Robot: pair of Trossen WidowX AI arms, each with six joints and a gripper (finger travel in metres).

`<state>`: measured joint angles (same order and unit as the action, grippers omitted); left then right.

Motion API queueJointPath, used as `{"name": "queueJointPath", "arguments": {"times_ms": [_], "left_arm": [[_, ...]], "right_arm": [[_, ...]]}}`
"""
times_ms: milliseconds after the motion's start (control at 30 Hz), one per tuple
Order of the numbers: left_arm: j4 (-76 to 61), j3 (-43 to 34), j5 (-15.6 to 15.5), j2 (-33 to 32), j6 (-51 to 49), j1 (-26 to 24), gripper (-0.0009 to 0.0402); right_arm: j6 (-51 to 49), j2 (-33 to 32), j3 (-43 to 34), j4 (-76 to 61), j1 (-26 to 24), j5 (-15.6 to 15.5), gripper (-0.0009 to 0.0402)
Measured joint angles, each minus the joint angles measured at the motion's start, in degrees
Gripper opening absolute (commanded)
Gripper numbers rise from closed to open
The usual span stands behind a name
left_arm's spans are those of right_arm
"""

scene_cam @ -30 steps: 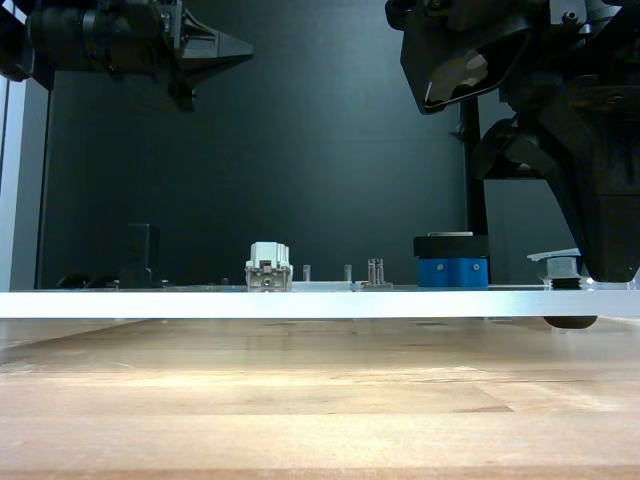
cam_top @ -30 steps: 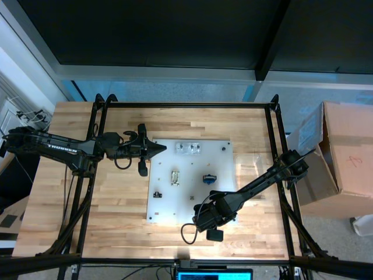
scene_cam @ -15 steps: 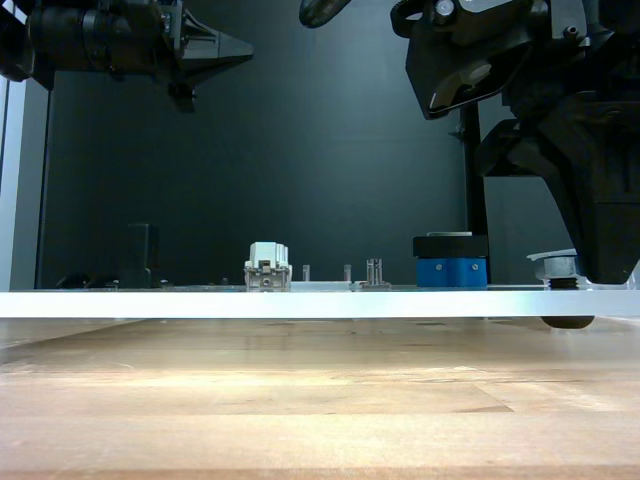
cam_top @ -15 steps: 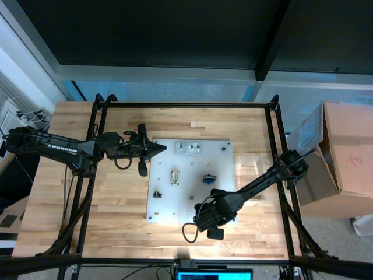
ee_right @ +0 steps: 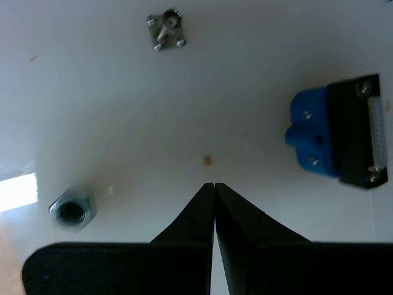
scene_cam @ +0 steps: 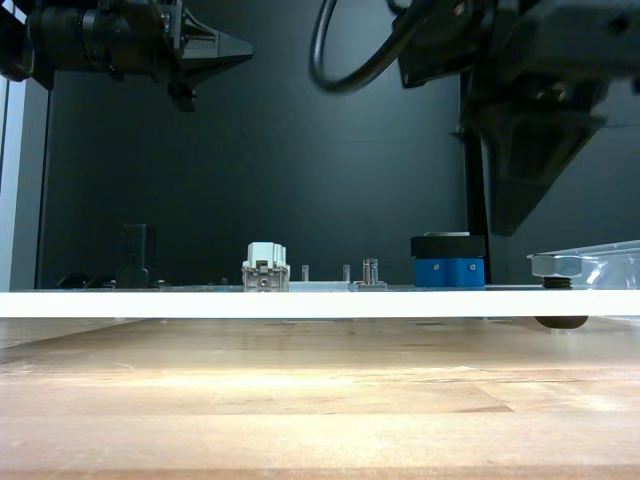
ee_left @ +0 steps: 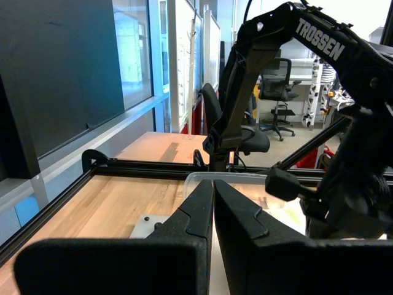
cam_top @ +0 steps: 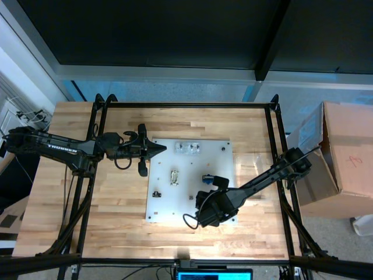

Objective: Unfasten the M12 nut and place it in the container

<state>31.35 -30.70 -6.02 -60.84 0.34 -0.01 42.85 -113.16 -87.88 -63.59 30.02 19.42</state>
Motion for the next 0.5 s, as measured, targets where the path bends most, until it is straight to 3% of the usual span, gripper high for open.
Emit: {"name": "queueJointPath", "arguments": {"times_ms": [267, 500], "left_arm": [[0.0, 0.0, 0.0, 0.0, 0.0, 0.0, 0.0], [0.0, 0.0, 0.0, 0.0, 0.0, 0.0, 0.0]], "right_arm": [[0.5, 0.7, -0.8, -0.2, 0.1, -7.3, 0.0], [-1.7, 2.3, -2.6, 2.5, 0.2, -20.8, 0.0]]}}
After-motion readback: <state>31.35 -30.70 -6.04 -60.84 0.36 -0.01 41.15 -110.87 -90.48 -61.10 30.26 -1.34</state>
